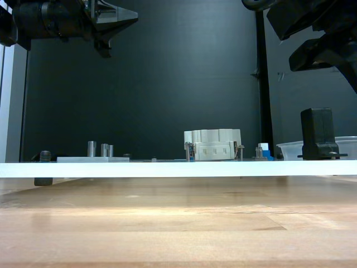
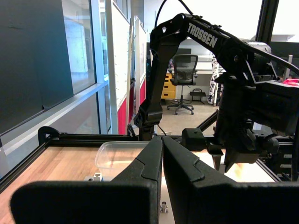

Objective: Pick the 16mm bar and install on taskboard

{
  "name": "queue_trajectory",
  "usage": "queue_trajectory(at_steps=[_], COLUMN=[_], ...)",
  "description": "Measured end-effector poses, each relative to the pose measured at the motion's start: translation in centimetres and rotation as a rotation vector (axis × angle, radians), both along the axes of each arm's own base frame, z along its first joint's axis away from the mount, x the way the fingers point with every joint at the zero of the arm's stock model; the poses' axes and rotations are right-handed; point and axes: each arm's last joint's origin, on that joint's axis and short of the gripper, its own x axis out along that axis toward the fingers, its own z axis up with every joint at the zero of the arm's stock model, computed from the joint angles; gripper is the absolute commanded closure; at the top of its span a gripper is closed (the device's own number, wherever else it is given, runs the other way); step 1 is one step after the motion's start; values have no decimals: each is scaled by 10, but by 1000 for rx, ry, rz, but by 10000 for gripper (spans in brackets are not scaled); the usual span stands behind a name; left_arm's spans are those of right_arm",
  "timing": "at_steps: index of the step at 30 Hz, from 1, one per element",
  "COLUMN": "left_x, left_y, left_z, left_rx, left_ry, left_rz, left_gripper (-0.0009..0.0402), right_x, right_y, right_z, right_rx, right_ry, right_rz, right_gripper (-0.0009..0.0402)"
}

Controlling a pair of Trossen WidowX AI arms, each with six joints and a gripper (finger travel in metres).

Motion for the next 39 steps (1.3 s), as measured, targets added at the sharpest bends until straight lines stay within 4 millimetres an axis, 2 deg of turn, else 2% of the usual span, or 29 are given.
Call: queue_trajectory(at_steps=[28,39], left_x=[0,0], left_y=[0,0], left_z=[0,0], left_rx=[0,0], left_ry=[0,0], left_rz=[0,0], left_gripper=[393,393], right_x=[-4,0], right_y=[13,14], right_z=[-9,-18], right_rx=[-2,-4], right_ry=[-5,2], right_rz=[-4,-1], right_gripper=[380,380])
